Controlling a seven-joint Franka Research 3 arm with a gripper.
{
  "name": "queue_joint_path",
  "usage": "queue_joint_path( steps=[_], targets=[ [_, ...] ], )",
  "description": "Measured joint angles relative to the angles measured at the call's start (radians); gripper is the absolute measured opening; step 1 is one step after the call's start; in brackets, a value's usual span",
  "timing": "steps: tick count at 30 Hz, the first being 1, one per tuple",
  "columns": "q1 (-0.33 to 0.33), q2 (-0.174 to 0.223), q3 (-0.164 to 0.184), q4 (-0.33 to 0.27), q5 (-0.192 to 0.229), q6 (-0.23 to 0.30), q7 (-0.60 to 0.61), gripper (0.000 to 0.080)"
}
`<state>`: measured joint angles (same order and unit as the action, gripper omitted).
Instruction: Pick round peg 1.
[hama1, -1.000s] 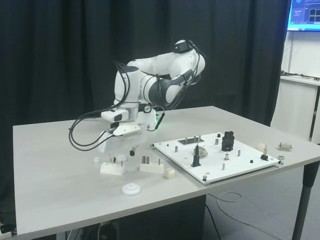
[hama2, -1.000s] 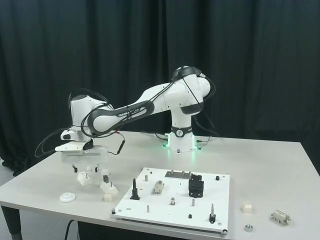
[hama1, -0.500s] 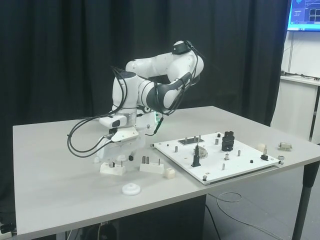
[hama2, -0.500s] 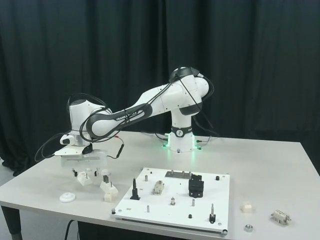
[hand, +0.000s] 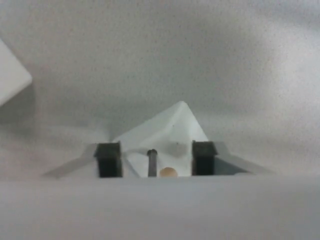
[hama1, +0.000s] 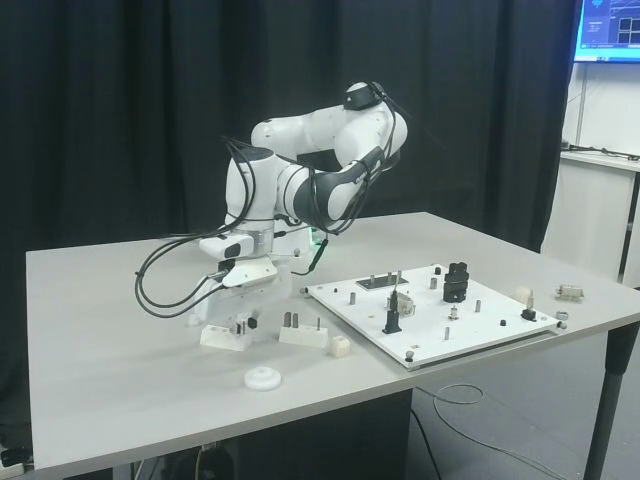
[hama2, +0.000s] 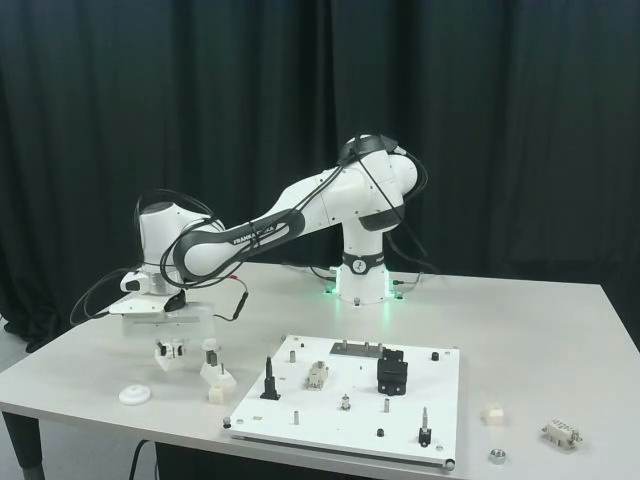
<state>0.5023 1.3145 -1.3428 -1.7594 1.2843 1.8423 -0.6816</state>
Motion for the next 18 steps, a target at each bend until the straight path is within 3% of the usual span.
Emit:
queue_joint_path(
  steps=[3,4,10,11,18],
  targets=[
    [0.000,0.000,0.000,0.000,0.000,0.001,0.000,0.0342],
    [0.000,0.000,0.000,0.000,0.000,0.002,0.000,0.0162],
    [0.000,0.000,0.000,0.000,-0.001,0.003,0.000,0.0162],
    [0.000,0.000,0.000,0.000,-0.001,0.003,0.000,0.0037],
    [0.002,-0.001,-0.003,0.008,-0.001,0.004,0.004,0.0037]
  ],
)
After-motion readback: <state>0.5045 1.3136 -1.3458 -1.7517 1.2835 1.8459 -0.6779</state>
